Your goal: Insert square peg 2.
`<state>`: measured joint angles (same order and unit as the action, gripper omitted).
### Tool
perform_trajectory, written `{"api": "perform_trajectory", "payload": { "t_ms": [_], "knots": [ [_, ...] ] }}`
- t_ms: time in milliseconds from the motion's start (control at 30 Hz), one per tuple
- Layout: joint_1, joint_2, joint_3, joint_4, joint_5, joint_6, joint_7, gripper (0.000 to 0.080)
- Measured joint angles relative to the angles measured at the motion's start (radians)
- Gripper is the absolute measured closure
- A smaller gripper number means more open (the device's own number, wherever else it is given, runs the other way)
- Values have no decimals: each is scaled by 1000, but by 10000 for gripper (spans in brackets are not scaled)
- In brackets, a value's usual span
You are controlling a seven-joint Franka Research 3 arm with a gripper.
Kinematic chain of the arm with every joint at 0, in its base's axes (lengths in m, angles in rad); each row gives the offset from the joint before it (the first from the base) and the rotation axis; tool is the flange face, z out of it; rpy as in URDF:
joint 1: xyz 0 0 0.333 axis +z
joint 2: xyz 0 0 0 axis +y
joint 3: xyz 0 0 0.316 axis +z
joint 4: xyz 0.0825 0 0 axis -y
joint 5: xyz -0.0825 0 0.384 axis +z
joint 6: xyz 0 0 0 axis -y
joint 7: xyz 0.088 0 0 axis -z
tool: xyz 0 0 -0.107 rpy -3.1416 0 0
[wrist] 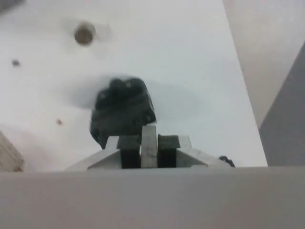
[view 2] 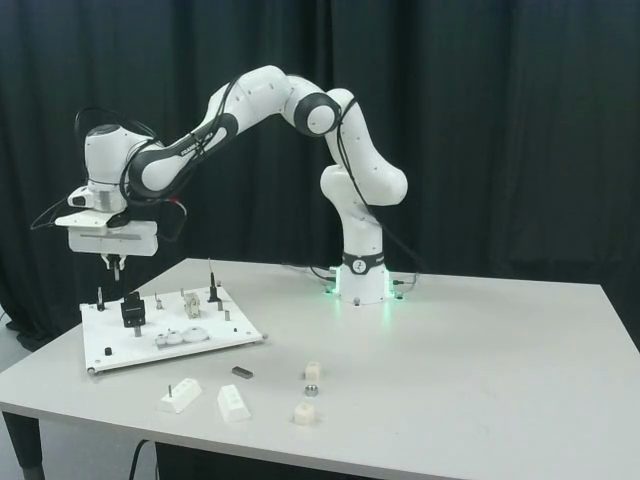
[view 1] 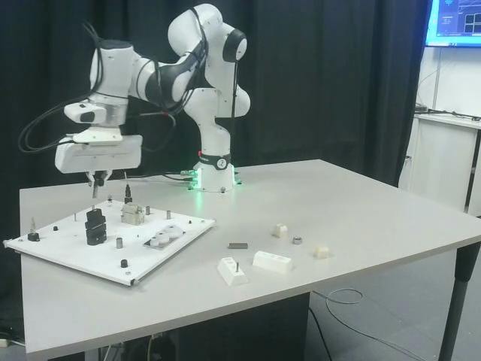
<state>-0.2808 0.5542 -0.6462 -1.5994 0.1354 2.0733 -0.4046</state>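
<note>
between the fingertips of the gripper (wrist: 149, 143) sat a narrow grey square peg (wrist: 149, 145), clamped upright with the black pads (wrist: 127, 155) closed against its two sides; nothing else was in the grasp. in the wrist view the peg's free end pointed down at a black block (wrist: 123, 112) on the white board (wrist: 190, 71), and a band of board showed around the block, so peg and block looked apart, not touching.

from the room views the gripper (view 1: 95, 179) hung above the board's (view 1: 180, 241) far left part, with the block (view 1: 95, 226) just below and clear air between them. the second room view agreed: gripper (view 2: 113, 264) over block (view 2: 132, 310), well above it.

my judgement was that the step in hand was the carry and line-up over the socket, with insertion not yet begun. whether the block held the square hole could not be told, since its top was blurred. the next move would call for squaring the peg's faces to the hole, centring it, then a slow straight descent with a firm grip; a small twist or offset could catch an edge on the rim.

the peg looked slim, straight-sided and light grey, its end flat. elsewhere the board carried small posts and a round hole (wrist: 84, 34), and loose white parts (view 1: 271, 261) lay on the grey table (view 1: 361, 203), well apart from the work.
</note>
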Motion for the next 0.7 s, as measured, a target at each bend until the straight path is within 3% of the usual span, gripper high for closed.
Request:
{"api": "perform_trajectory", "payload": {
  "t_ms": [400, 700],
  "knots": [
    [-45, -13, -32, -92, 40, 101, -249, 728],
    [-91, -14, -32, -143, 154, 147, -510, 728]
  ]
}}
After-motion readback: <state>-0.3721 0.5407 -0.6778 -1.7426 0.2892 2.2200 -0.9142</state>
